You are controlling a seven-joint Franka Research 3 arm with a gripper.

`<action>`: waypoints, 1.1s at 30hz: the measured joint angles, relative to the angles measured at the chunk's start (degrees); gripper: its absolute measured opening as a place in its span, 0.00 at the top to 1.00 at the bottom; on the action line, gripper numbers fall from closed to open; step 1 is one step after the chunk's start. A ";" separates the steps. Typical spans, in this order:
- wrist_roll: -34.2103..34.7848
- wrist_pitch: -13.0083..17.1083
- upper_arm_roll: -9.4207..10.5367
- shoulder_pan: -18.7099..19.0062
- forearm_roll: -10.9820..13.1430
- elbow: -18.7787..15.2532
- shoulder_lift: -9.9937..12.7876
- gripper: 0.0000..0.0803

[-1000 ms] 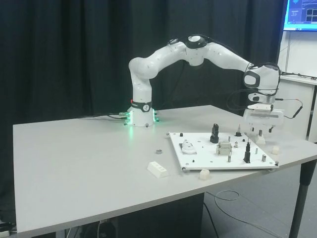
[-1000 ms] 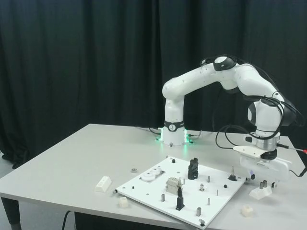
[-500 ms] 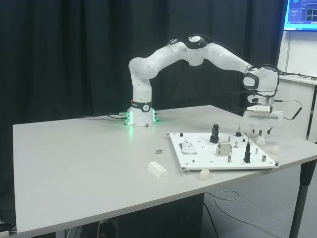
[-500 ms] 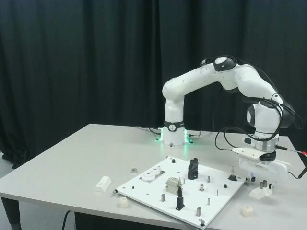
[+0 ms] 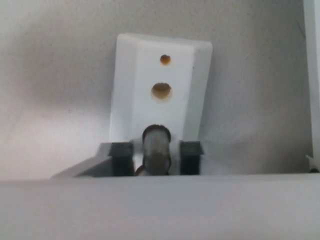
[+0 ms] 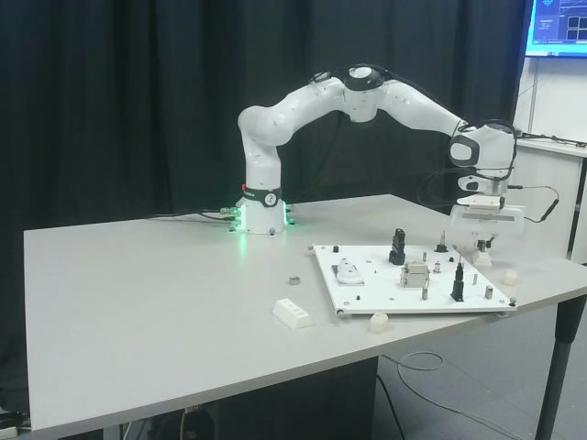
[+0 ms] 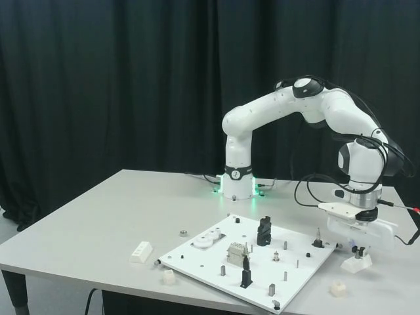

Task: Pick round peg 3.

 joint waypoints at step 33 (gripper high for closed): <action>1.83 -4.85 -4.85 2.28 -1.29 0.00 1.19 0.86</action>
